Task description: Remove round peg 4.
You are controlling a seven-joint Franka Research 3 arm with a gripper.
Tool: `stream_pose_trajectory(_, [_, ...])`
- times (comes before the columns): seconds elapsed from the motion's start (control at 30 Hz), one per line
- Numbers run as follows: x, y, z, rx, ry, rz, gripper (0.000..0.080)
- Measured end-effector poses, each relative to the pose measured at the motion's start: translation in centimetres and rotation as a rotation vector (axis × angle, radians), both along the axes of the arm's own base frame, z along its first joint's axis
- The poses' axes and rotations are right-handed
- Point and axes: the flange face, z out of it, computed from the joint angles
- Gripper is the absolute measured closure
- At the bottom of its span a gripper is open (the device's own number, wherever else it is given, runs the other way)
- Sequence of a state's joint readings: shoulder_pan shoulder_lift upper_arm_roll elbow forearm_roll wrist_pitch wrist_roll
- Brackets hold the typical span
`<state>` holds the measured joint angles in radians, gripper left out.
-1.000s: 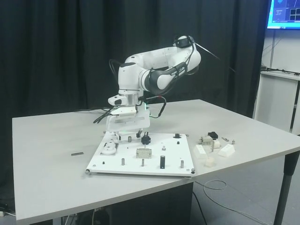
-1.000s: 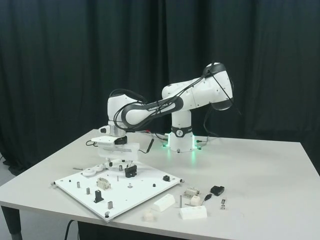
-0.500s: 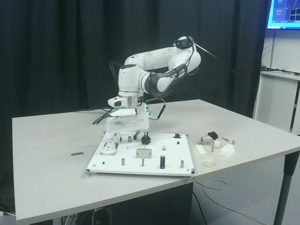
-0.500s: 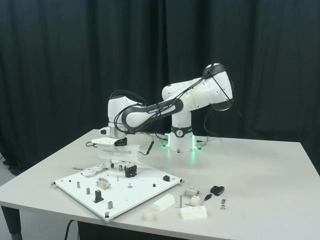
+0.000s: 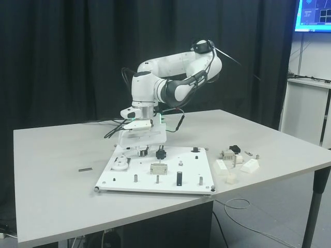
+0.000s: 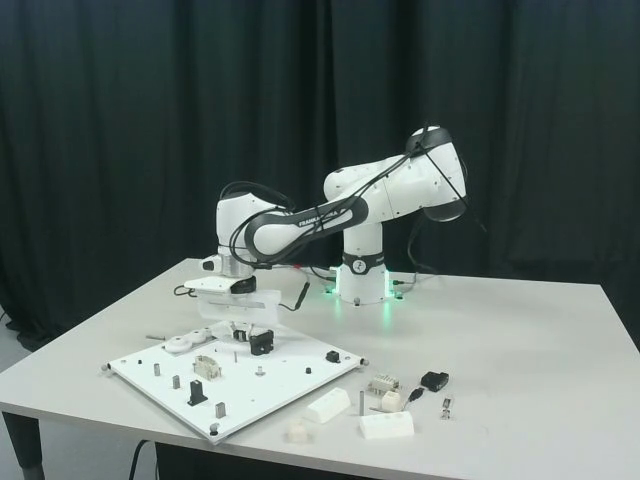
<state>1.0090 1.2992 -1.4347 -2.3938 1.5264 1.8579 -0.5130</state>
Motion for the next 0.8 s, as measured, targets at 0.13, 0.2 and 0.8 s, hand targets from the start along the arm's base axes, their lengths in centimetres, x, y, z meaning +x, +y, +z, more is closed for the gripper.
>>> stream_pose_trajectory(0.13, [0.01,0.01,0.05,0.001,-0.001,-0.008,0.066])
stream_pose_trajectory(0.2, [0.01,0.01,0.06,0.001,-0.001,-0.009,0.0657])
stream_pose_trajectory(0.8, [0.15,0.15,0.89,-0.013,0.016,-0.022,0.0656])
